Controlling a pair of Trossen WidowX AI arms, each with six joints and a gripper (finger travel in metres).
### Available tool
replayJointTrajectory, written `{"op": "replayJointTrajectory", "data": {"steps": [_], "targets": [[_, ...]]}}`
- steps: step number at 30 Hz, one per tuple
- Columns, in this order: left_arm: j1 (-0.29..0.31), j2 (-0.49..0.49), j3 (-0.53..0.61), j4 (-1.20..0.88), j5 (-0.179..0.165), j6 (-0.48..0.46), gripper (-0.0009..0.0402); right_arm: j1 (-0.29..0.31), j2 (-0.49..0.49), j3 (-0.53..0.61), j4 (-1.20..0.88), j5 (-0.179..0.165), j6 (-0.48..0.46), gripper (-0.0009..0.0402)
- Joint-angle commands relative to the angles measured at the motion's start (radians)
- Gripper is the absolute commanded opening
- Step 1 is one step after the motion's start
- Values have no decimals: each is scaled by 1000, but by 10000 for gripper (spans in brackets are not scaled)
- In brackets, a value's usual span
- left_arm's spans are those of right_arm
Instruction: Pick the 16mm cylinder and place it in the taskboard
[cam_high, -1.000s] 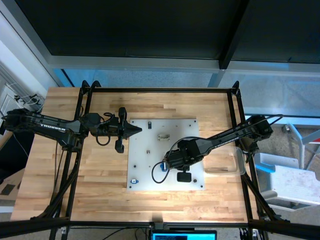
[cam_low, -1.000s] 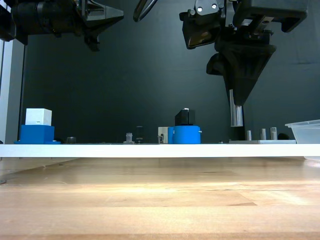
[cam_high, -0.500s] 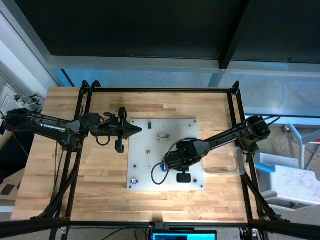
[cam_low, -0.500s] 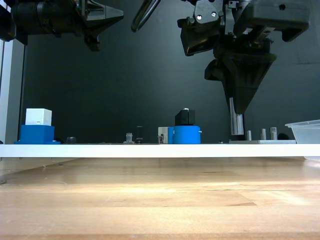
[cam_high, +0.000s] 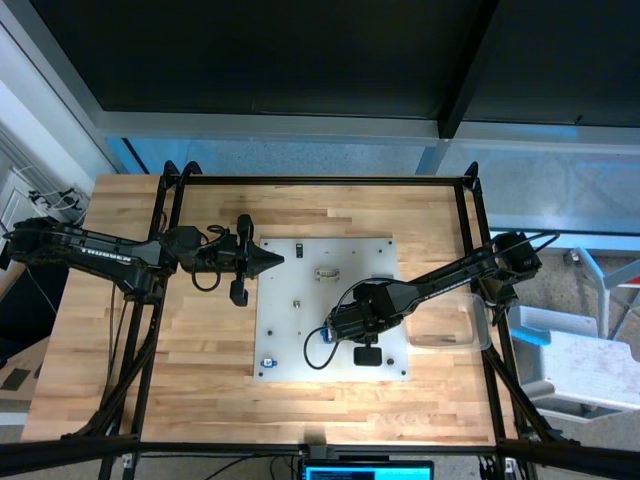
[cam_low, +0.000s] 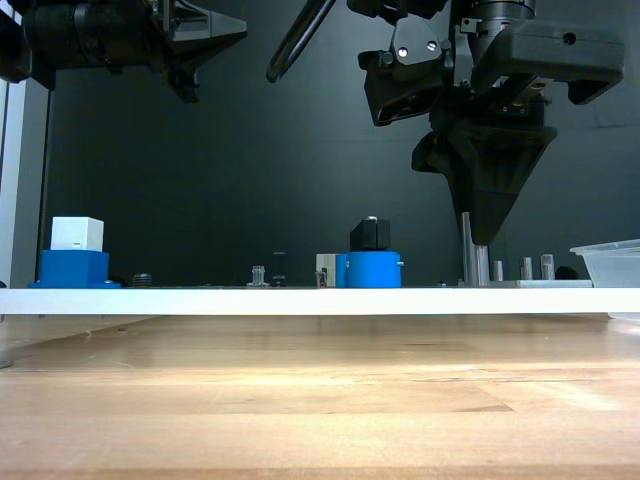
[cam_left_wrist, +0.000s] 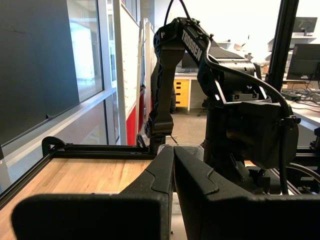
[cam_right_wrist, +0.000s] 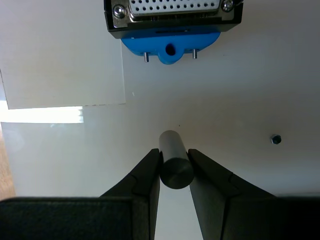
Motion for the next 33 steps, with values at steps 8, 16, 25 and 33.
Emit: {"op": "replayJointTrajectory", "data": {"steps": [8,16,25,33], "targets": [[0,0,0,0,0,0,0,0,-1,-11,4,0,0,12],[0,0,0,0,0,0,0,0,-1,-11,1,-3,1,12],[0,0,0,0,0,0,0,0,-3,-11,-6,-3,0,12],[0,0,0,0,0,0,0,0,0,-16,7,-2,-1,12]]}}
